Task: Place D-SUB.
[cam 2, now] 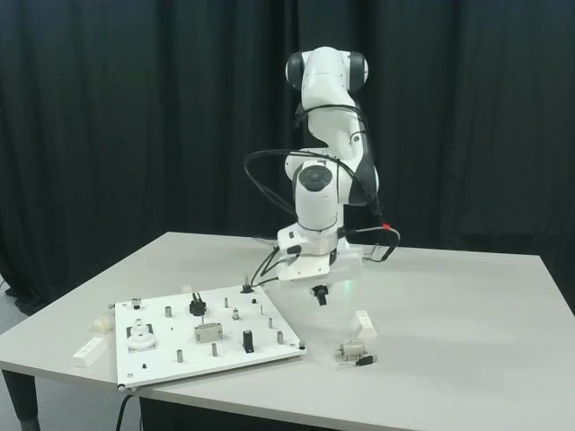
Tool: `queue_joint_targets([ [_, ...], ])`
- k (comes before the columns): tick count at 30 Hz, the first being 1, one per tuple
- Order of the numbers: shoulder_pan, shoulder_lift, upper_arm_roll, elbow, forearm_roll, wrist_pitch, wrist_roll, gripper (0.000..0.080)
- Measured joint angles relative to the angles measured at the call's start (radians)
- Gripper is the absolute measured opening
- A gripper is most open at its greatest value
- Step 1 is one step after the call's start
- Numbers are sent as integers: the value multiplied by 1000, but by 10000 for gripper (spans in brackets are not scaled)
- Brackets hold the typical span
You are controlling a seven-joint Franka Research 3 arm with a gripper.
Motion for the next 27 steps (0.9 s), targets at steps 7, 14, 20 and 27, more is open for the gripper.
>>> queue_joint_targets([
  [7,0,34,2,-24,30,70,0,153],
  [14,0,72,17,-34,49,114,0,153],
  [20,0,93,35,-34,49,138,0,153],
  [27,1,97,43,-33,49,159,26,153],
])
